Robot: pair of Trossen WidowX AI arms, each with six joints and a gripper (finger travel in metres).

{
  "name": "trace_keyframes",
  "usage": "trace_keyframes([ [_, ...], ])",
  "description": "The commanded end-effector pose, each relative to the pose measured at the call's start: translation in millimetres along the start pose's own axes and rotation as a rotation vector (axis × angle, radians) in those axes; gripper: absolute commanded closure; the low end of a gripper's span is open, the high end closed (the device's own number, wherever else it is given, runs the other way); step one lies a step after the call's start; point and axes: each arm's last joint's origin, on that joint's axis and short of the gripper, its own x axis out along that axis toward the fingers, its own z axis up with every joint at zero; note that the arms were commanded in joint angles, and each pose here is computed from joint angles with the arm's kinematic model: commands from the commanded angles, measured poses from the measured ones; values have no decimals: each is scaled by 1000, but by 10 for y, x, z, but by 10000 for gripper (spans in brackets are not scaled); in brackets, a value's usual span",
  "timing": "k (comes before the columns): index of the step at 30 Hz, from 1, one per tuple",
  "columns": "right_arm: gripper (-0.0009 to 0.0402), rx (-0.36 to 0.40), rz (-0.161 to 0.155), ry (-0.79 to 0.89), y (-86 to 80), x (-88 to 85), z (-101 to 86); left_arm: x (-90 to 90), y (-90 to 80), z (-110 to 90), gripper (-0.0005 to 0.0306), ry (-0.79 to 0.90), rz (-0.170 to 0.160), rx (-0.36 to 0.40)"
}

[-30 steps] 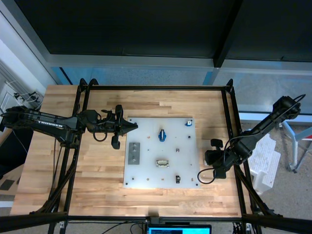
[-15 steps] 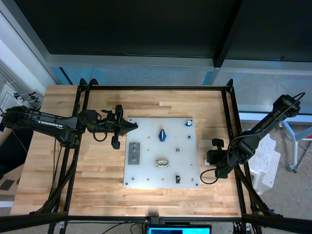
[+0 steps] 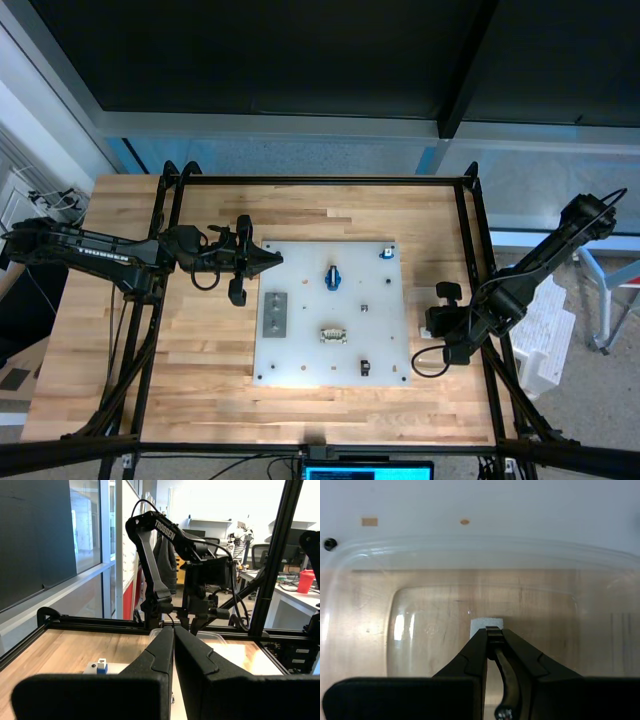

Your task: Pick the USB connector and install on taskboard

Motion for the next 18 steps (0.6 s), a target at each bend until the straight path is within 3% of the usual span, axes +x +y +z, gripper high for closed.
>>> trace_keyframes([
  [1,393,-1,0,2,13,-117,74,0,0,0,300,0,0,0],
  [7,393,12,14,-18,65,-271,228,0,0,0,300,0,0,0],
  [18,393,41,-36,0,256,-295,687,0,0,1,300,-1,0,0],
])
